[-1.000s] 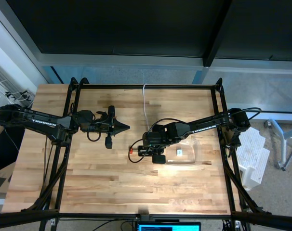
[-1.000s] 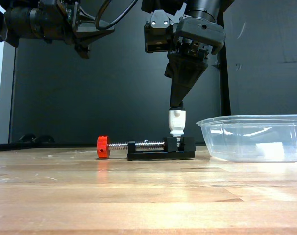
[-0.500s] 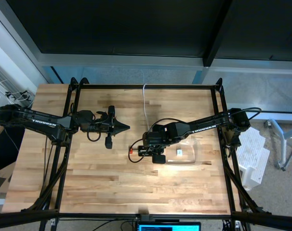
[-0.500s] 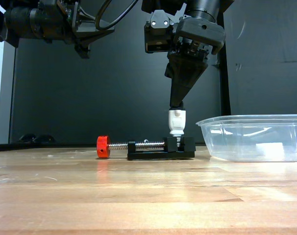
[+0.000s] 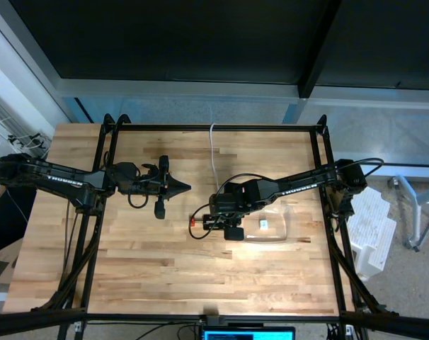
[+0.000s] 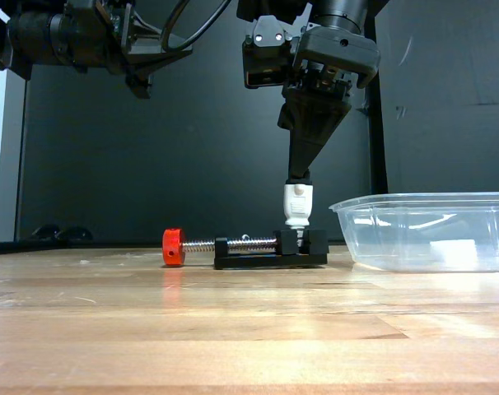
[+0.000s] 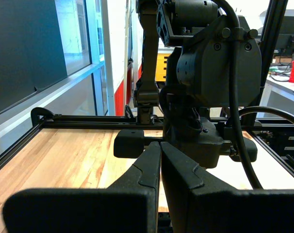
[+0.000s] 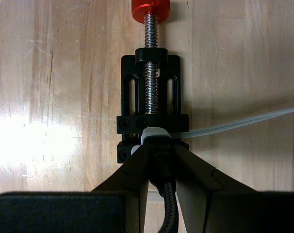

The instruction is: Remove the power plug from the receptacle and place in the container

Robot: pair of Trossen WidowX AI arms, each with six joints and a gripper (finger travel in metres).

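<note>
Nothing has visibly moved over the last second: both arms and every object sit where they did in the earlier frames. The right gripper (image 8: 156,151) points straight down over the black clamp (image 6: 270,249), and its two fingers are pressed against the sides of the power plug (image 8: 159,158), a small black body gripped just above the receptacle (image 6: 296,206). The plug is seated in that upright white socket block, which stands in the end of the clamp nearest the container (image 6: 422,234). A dark braided cord (image 8: 166,206) runs back from the plug between the fingers. The clamp lies flat on the wooden table (image 5: 165,273), its threaded screw ending in a red knob (image 6: 173,247) on the side away from the container. A white cable (image 5: 213,152) leaves the receptacle and runs toward the table's far edge. The container, a shallow clear tray with a small white label (image 5: 263,224) inside, rests on the table just beside the clamp, on the right arm's side, apart from it in the low view. The left gripper (image 7: 160,148) hangs in the air well apart from the clamp, on the left arm's side, pointing toward the right arm, with its fingers closed together on nothing.
</note>
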